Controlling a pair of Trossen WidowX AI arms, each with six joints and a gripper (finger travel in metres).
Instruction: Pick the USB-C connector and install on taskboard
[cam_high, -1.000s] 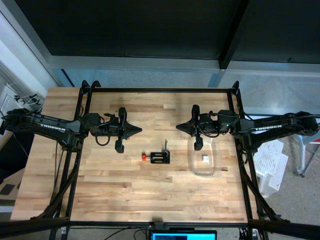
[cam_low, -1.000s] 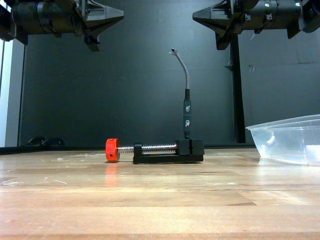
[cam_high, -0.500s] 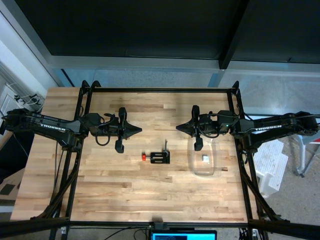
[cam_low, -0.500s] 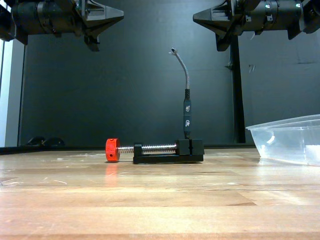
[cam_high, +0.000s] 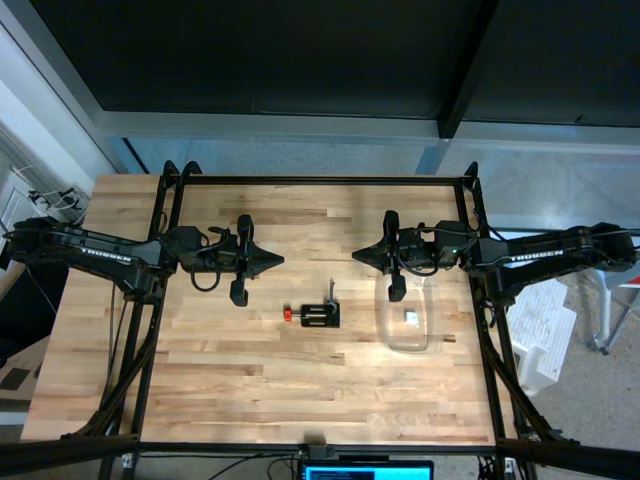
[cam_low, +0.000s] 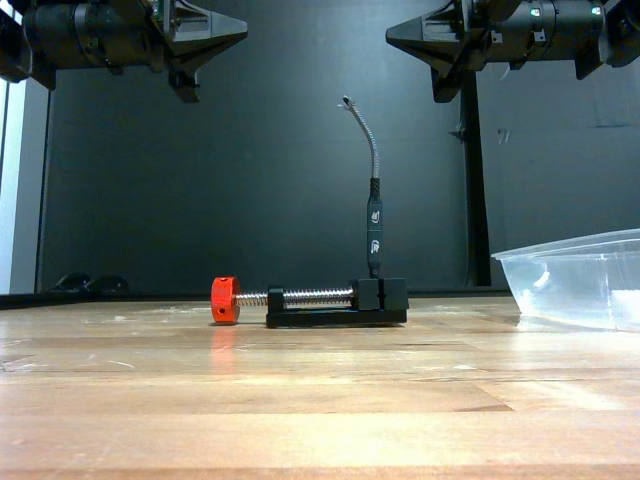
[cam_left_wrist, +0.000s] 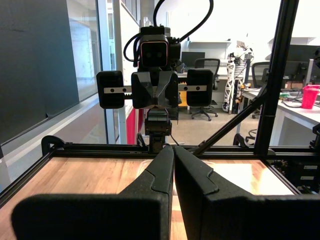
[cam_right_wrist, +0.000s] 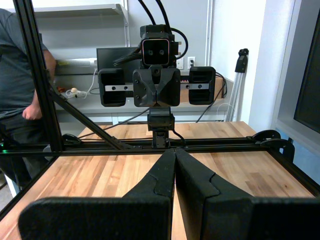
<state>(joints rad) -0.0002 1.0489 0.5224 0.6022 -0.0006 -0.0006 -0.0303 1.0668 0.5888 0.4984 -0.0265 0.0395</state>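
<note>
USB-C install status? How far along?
Done, apparently: a dark plug with a cable stub stands upright in the taskboard. In hand: nothing; left gripper and right gripper are shut, empty, high above the table. Left: unclear; a small white piece lies in the clear tray, unidentifiable.

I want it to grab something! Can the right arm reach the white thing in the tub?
Probably yes: the right gripper hangs shut, high beside the open-topped clear tray, and nothing covers the small white piece. The left gripper is parked high too.

The wooden table (cam_high: 250, 390) carries the taskboard (cam_high: 318, 316) near its middle; a clear tray (cam_high: 420, 340) lies to its right.
</note>
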